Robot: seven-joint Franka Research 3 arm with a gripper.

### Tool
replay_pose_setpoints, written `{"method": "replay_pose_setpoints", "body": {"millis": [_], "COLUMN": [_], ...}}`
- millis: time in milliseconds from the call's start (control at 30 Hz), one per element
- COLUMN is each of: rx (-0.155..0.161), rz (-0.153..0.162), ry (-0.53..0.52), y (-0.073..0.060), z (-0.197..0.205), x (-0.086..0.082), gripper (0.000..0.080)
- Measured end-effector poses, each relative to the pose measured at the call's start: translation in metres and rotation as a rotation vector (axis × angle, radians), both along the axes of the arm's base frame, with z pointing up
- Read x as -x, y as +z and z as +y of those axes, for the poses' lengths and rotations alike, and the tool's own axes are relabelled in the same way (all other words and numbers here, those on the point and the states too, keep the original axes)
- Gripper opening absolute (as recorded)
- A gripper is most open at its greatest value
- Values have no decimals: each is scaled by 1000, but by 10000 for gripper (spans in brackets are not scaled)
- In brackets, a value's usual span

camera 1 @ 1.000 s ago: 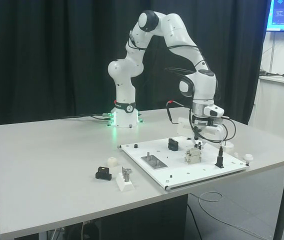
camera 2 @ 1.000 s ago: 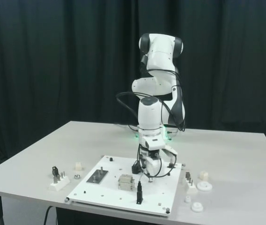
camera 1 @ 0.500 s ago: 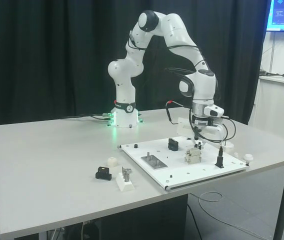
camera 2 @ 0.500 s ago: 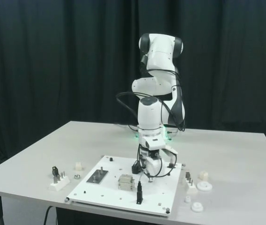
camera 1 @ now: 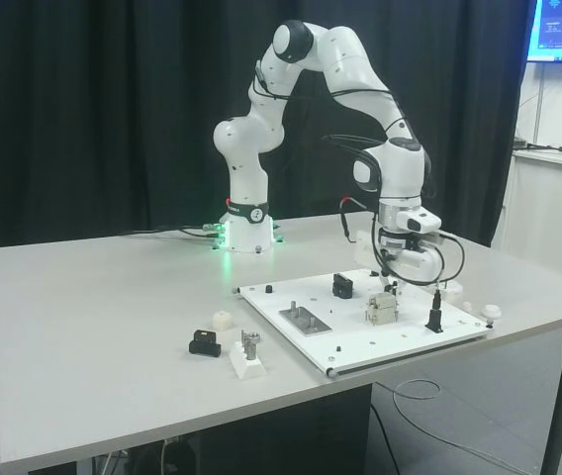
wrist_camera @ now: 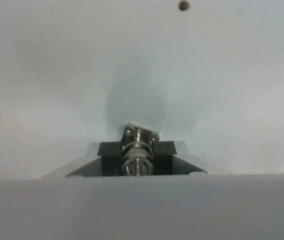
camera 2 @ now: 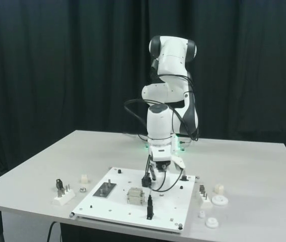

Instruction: Insert BNC.

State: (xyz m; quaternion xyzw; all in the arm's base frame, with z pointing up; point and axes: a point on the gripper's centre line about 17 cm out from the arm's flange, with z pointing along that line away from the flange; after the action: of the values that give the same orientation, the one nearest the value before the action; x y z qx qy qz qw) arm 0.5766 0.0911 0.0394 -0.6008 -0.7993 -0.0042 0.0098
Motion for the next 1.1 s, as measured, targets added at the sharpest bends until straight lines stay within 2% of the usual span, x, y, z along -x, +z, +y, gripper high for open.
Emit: {"method": "replay_pose_setpoints", "body": {"millis": [200, 1100], "rx": [1, 1], "rz": [-1, -8], "ry": [-104, -410], "y": [0, 0], "z": [0, 1], "x": [0, 0], "gripper": [123, 123]}}
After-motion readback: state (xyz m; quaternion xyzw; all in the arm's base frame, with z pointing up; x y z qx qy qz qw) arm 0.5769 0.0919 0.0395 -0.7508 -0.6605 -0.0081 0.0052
